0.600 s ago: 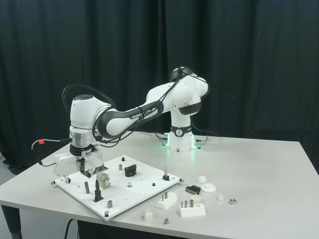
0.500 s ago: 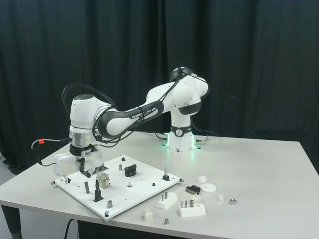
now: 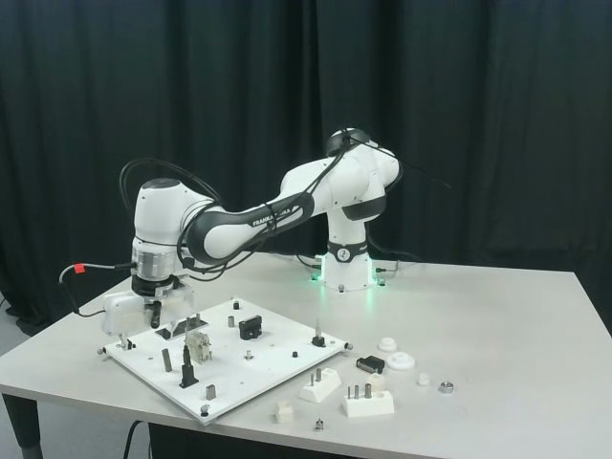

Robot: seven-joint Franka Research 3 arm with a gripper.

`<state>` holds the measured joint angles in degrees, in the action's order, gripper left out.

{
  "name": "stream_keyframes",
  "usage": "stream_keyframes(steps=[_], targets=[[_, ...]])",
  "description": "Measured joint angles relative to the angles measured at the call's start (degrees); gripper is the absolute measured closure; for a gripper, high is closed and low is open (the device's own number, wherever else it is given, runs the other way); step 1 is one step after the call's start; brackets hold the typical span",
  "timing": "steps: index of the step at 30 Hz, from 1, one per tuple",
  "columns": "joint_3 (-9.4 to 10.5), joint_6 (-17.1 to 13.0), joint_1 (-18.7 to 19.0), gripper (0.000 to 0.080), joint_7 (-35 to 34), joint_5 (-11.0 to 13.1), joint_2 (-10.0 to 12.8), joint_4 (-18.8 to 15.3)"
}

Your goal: Insert square peg 3.

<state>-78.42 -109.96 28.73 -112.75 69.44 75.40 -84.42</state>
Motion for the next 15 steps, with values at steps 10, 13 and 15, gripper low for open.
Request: stream_keyframes(steps=[10, 13, 15], targets=[[-0.12, 0.0, 0.0, 0.0003, 1.4, 0.0, 0.0, 0.0], [-0.13, 0.0, 0.0, 0.0003, 1.8, 0.0, 0.0, 0.0], [-0.13, 0.0, 0.0, 0.0003, 2.0, 0.0, 0.0, 0.0]])
